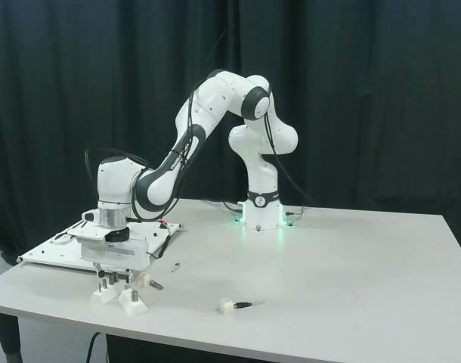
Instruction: Pick square peg 4.
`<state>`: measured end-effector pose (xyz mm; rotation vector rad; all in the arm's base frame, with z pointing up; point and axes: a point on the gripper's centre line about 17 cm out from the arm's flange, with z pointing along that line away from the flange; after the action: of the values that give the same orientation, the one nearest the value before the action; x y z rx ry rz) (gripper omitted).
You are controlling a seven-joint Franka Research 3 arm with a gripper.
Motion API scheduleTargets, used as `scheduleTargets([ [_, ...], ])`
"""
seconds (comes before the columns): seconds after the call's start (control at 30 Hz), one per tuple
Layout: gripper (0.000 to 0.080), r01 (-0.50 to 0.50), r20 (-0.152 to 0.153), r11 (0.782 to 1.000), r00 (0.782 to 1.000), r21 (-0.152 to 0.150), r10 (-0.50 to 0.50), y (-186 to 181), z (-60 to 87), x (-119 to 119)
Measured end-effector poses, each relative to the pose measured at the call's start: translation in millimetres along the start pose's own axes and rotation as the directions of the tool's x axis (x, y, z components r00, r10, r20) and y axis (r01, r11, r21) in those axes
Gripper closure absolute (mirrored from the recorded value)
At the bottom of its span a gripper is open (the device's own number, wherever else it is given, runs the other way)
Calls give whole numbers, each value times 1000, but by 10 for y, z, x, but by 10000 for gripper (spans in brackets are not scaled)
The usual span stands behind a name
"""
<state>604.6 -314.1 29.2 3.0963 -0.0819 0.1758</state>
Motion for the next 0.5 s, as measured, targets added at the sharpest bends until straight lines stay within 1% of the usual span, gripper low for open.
scheduleTargets([
  [0.13,3,-1,-2,1000,1000,5,1,-4,3,12],
  [0.17,94,-1,-2,1000,1000,5,1,-4,0,15],
  [0.33,94,-7,-3,1000,1000,10,7,-8,-24,42],
  [0.37,260,-8,-2,1000,1000,12,8,-10,-30,45],
  [0.5,260,-17,2,1000,1000,19,17,-12,-55,55],
])
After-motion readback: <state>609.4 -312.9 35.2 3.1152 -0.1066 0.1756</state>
